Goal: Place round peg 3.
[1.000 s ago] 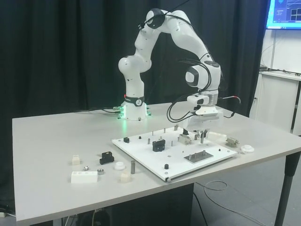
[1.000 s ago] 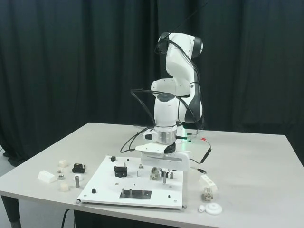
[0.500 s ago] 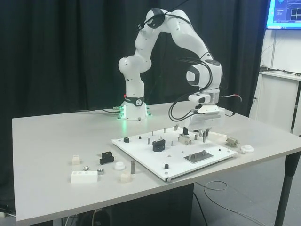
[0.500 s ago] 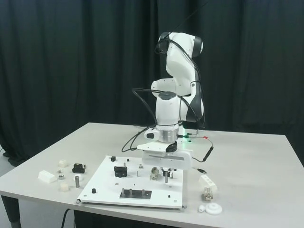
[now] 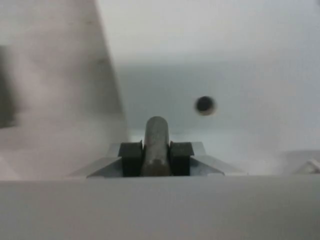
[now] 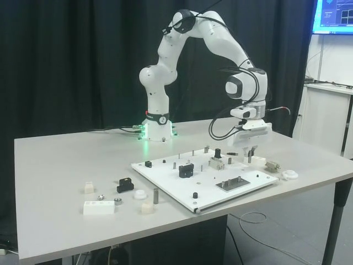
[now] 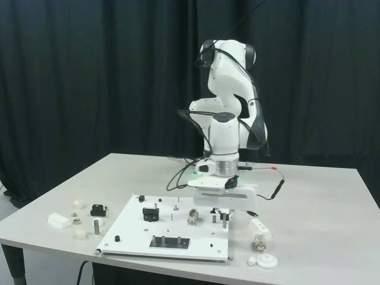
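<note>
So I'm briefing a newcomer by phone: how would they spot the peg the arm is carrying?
Start at the white board on the grey table, then go to its corner nearest the gripper. The round peg hangs upright, clamped between the black fingers. Unlike the pegs standing on the board, it is held in the air.

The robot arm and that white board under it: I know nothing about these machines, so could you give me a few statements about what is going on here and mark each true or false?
1. The gripper is shut on a grey peg. True.
2. The peg already stands in the dark round hole seen in the wrist view. False: the hole is open and the peg is apart from it, held between the fingers.
3. The gripper hangs over the table's far corner, away from the white board. False: it is above the board's edge.
4. A green light glows at the arm's base. True.
5. Loose parts lie on the table beside the board. True.
</note>
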{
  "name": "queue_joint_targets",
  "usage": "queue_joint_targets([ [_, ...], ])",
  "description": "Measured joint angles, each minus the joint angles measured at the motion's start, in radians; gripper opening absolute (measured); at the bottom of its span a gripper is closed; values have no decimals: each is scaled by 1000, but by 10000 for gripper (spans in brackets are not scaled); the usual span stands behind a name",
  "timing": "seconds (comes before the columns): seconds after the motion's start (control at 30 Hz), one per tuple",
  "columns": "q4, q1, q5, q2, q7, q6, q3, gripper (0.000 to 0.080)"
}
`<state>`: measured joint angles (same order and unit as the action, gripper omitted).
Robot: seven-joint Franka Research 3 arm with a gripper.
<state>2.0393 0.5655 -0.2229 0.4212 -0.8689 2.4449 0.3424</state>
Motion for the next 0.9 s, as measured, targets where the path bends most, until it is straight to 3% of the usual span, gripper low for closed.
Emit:
queue_joint_targets([
  [0.47, 6, 83, 1, 16, -100, 0, -9, 112],
  [0.9, 6, 105, 2, 42, -132, 18, -11, 112],
])
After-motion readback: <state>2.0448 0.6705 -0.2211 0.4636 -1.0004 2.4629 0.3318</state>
